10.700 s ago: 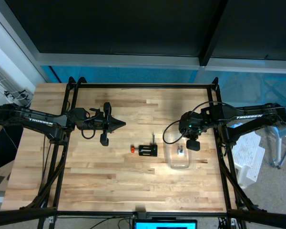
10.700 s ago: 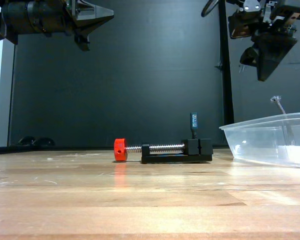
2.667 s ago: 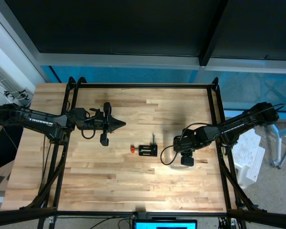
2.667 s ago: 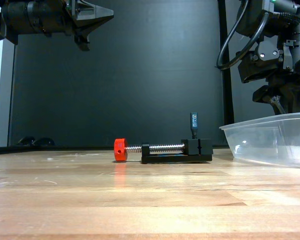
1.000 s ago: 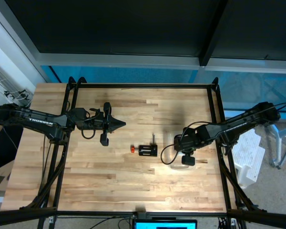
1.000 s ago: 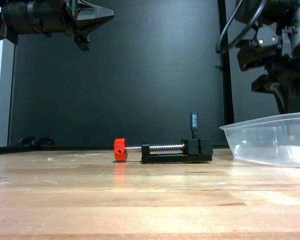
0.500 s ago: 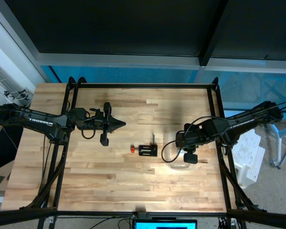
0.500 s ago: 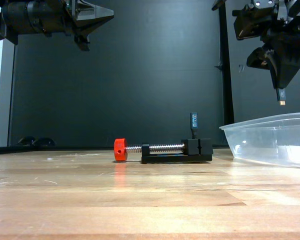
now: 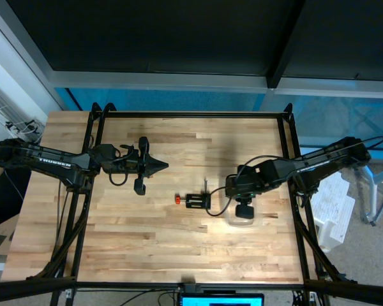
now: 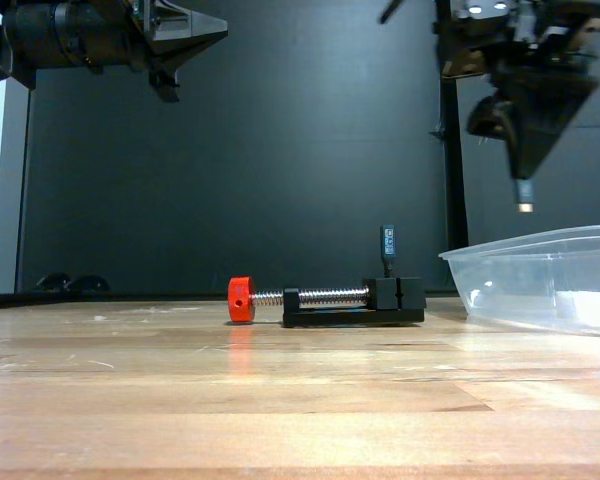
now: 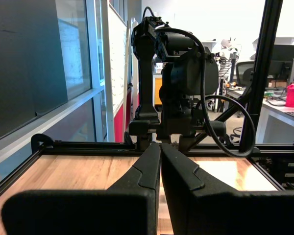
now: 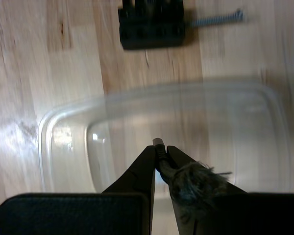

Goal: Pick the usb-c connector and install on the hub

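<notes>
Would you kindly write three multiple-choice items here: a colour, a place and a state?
1. What colour is the knob on the hub? A blue; B red-orange; C white.
2. Where is the usb-c connector? A in the right gripper, above the clear tray; B plugged into the hub; C lying in the tray.
3. How is the left gripper, high at the left? A shut, empty; B wide open; C holding the tray.
Answers: 1 B, seen in the low view; 2 A, it hangs from the fingertips over the tray; 3 A, its fingers touch.
</notes>
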Tool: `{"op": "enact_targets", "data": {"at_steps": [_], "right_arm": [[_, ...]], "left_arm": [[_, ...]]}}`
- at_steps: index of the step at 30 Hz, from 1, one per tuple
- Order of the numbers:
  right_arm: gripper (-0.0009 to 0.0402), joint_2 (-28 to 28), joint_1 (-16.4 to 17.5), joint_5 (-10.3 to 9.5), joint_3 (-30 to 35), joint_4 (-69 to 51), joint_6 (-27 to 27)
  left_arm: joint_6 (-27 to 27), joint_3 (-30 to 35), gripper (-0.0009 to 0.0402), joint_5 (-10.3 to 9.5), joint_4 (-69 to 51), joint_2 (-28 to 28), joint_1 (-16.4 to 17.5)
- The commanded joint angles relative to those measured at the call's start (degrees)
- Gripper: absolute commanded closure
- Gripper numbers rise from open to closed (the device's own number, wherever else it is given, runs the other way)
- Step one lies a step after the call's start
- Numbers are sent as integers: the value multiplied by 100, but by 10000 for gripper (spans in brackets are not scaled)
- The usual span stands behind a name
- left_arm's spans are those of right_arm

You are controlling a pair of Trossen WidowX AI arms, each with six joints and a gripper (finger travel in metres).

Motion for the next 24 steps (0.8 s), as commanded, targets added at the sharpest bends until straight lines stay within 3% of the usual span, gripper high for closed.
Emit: {"op": "enact_targets", "data": {"at_steps": [1,5,24], "right_arm": [[393,258,-66,13,334,-17,-153],[393,562,-142,155,693,-46,-258],[393,1814,-315,293,1917,-111,-525]], "left_arm": [[2,0,393,0,2,0,2],[2,0,393,0,2,0,2],[2,0,393,0,2,0,2]]}}
